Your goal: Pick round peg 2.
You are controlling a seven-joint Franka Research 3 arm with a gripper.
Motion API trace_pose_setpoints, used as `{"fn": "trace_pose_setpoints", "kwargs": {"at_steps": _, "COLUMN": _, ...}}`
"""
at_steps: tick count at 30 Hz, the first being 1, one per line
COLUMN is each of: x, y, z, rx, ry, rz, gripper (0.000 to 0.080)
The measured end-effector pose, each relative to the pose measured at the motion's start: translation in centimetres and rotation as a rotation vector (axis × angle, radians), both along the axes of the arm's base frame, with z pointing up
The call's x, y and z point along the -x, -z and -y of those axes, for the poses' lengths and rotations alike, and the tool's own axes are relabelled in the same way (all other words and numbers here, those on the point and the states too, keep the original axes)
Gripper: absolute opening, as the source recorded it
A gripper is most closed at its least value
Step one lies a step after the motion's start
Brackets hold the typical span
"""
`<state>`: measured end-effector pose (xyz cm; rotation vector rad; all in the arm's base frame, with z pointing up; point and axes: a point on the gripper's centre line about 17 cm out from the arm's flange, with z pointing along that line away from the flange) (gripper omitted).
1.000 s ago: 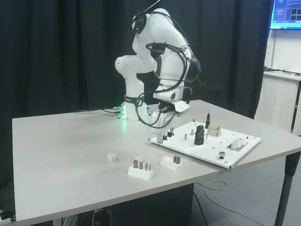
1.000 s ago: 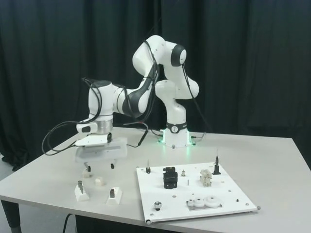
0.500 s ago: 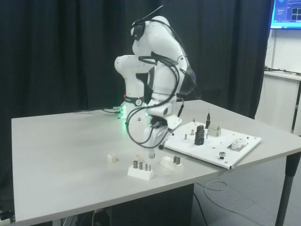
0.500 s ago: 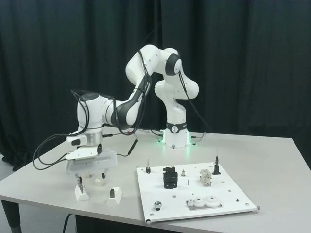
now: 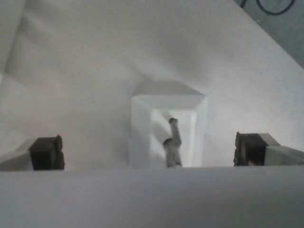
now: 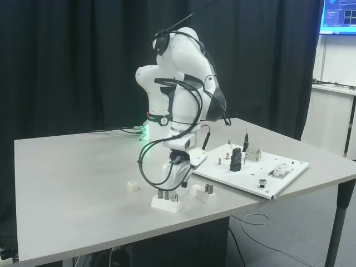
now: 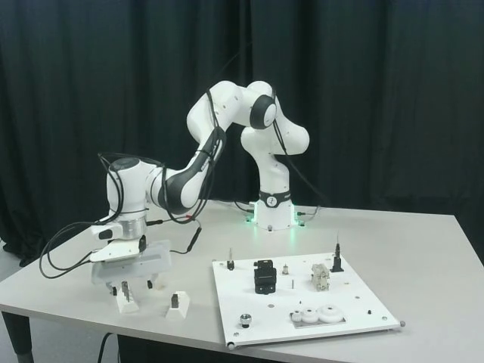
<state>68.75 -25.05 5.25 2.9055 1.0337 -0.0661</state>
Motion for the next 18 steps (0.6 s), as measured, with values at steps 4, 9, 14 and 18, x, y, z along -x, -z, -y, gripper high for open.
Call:
{"fn": "trace_pose_setpoints", "kwargs": {"at_steps": 4, "x": -0.3, "y": 0.5, "z": 0.5, "rx": -0.008, "ry": -0.003, "rz": 0.003, "gripper": 0.0800}}
{"fn": "trace_pose_setpoints", "kwargs": {"at_steps": 9, "x": -0.5, "y": 1.1, "z": 1.0, "rx": -0.014, "ry": -0.008, "rz": -0.001, "gripper": 0.0800}}
{"fn": "trace_pose_setpoints", "kwargs": {"at_steps": 14, "x": -0.7, "y": 1.3, "z": 1.3, "rx": -0.019, "ry": -0.017, "rz": -0.002, "gripper": 0.0800}}
{"fn": "trace_pose_setpoints", "kwargs": {"at_steps": 18, "x": -0.8, "y": 1.5, "z": 1.6, "rx": -0.019, "ry": -0.017, "rz": -0.005, "gripper": 0.0714}}
